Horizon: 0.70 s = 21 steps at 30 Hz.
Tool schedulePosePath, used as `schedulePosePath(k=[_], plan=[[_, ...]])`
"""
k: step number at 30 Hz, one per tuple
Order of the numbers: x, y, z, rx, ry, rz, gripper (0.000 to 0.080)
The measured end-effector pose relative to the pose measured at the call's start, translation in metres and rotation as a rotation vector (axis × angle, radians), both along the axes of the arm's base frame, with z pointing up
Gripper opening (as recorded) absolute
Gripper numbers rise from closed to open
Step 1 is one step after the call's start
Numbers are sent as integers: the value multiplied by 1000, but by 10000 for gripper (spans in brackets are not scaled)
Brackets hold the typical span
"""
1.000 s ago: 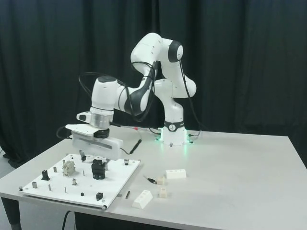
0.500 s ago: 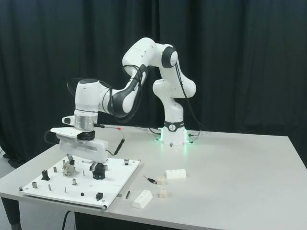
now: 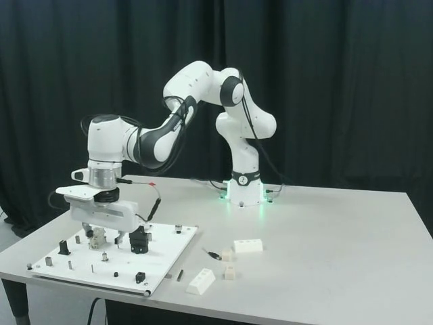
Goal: Remove round peg 1.
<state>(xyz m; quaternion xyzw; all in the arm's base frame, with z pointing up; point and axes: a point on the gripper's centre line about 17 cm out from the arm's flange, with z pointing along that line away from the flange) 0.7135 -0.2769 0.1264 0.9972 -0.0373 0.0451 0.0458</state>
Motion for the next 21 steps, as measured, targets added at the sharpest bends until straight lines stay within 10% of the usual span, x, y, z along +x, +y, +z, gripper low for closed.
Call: schedulePosePath(k=[21], plan=[[9,-27,-32,6,29,50,800]])
